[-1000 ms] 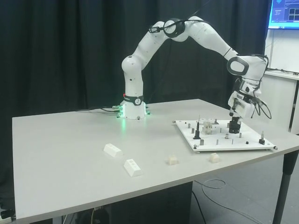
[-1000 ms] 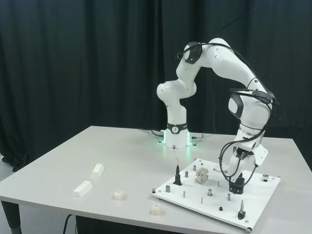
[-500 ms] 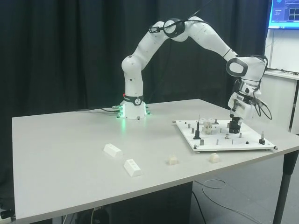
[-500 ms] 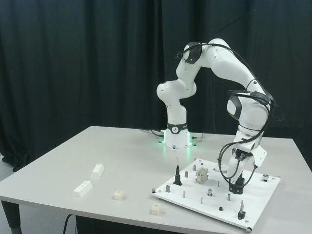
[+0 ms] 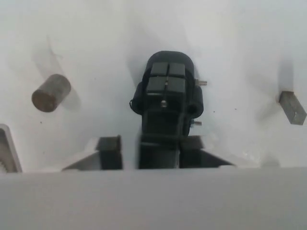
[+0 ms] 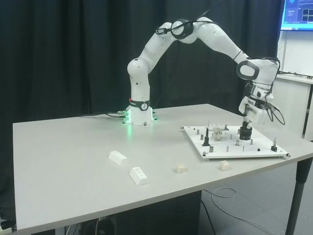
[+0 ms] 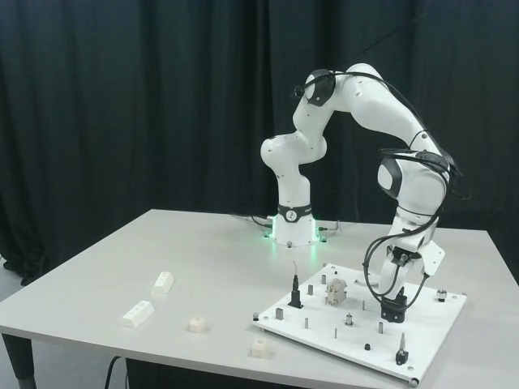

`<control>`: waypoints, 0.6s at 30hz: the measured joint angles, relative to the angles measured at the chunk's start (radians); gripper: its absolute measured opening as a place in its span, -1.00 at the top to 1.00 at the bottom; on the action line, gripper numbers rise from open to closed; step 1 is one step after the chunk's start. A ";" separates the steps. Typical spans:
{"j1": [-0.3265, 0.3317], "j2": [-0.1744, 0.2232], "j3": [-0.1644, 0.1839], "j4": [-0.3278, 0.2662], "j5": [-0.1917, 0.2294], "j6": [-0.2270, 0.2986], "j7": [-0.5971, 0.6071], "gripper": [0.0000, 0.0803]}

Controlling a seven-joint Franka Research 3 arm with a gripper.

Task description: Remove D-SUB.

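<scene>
One black plastic D-SUB plug [image 5: 167, 91] is sitting squeezed between the two black fingers of the white arm's gripper [image 6: 245, 131], hanging just above the flat white board [image 7: 442, 322]. Most of the job looks done; putting the plug down is left. No boxes or bowls are showing.

From my station I count one white arm [image 6: 195, 34] and one white board [image 7: 422, 344] on the tabletop [image 6: 73, 166]. Loose beside the board lie four small white pieces — two long blocks [image 6: 118, 157] [image 6: 139, 176] and two short cubes [image 6: 180, 168] [image 6: 224, 165]. One black D-SUB [image 5: 166, 98] shows under the wrist.
</scene>
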 joint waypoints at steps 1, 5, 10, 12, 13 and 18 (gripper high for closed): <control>0.000 0.000 0.000 0.000 0.000 0.000 0.000 0.04; -0.002 -0.001 -0.008 0.001 0.002 0.006 0.000 0.04; -0.004 -0.005 -0.009 0.001 0.003 0.005 -0.008 0.61; -0.004 -0.009 -0.010 0.001 0.003 0.005 -0.015 0.61; -0.005 -0.012 -0.011 0.001 0.003 0.005 -0.016 0.61; -0.009 -0.026 -0.014 0.002 0.003 0.004 -0.018 0.61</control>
